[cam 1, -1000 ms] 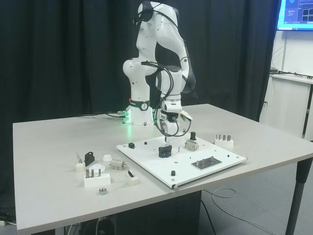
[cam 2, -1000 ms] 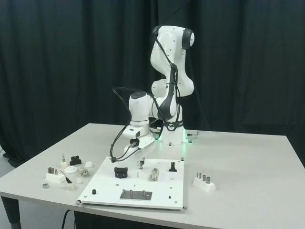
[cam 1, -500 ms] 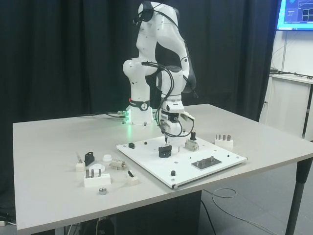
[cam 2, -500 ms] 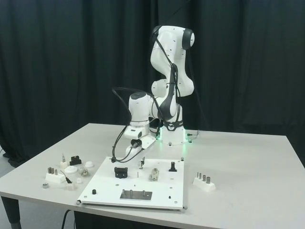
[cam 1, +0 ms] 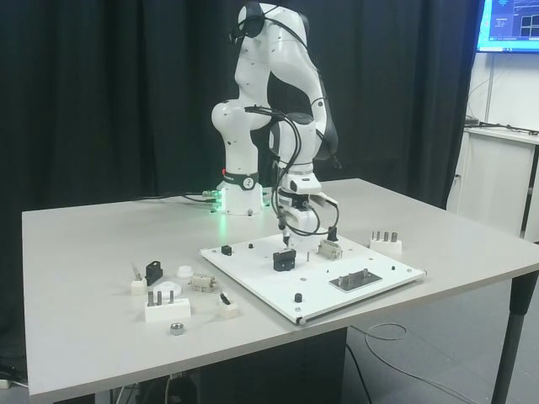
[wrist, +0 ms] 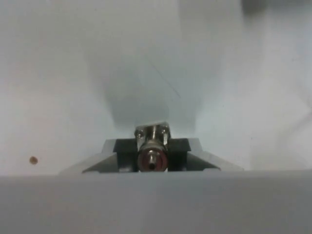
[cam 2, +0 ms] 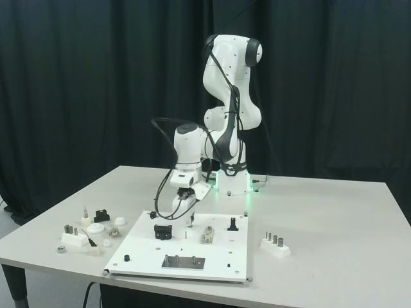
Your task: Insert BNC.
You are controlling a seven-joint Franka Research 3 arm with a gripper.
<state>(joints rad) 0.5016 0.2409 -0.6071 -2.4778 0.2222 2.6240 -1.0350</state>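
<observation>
Wrist view puts the BNC (wrist: 152, 157) upright right beneath your gripper (wrist: 153, 168); whether its jaws grip it, you cannot tell.

BNC connector (wrist: 152, 155) — small metal barrel, upright on white board (cam 1: 337, 296)

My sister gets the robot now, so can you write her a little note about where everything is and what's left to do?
Gripper: low over the white board, just above a small upright post; from these views, whether its fingers are open or shut cannot be told.
BNC connector: seen close under the wrist camera, sitting in a black holder on the board.
Other parts: a black block on the board next to the gripper; loose pieces, including a white peg block, on the grey table off the board.
Done: arm brought to the BNC spot.
Left: whether the BNC is fully seated cannot be confirmed; check it, then lift away.
</observation>
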